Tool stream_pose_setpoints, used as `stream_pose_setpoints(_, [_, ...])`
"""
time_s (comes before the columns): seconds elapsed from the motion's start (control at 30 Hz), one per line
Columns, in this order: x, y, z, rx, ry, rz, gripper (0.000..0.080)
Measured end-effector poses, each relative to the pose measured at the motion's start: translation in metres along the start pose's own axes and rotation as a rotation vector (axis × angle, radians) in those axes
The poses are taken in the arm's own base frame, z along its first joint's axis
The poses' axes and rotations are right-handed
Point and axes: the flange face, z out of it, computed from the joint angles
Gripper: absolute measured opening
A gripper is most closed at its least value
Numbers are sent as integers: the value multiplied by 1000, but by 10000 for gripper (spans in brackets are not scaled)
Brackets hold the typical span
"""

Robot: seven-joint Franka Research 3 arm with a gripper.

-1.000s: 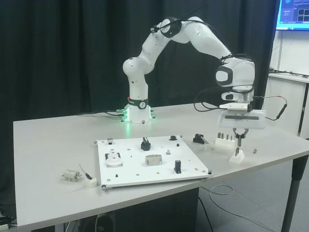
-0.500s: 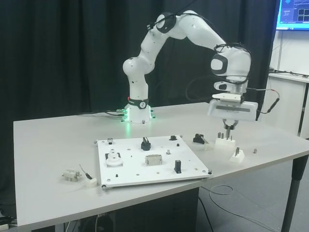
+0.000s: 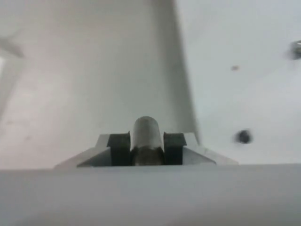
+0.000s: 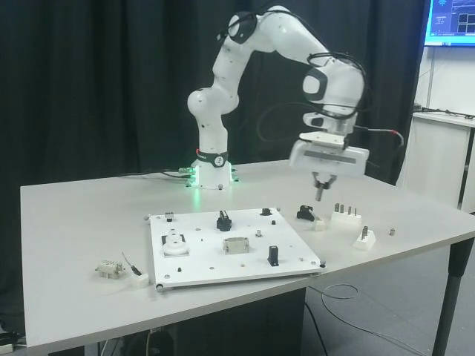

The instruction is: Insert round peg 4.

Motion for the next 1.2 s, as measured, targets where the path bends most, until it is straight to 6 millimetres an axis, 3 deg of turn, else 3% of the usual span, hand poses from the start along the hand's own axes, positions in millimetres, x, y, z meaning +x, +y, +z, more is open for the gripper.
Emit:
stream_pose_setpoints(0.5, [72, 62, 6, -14, -40, -60, 145])
stream_pose_setpoints(1.2, [166, 149, 37, 26, -58, -141, 145])
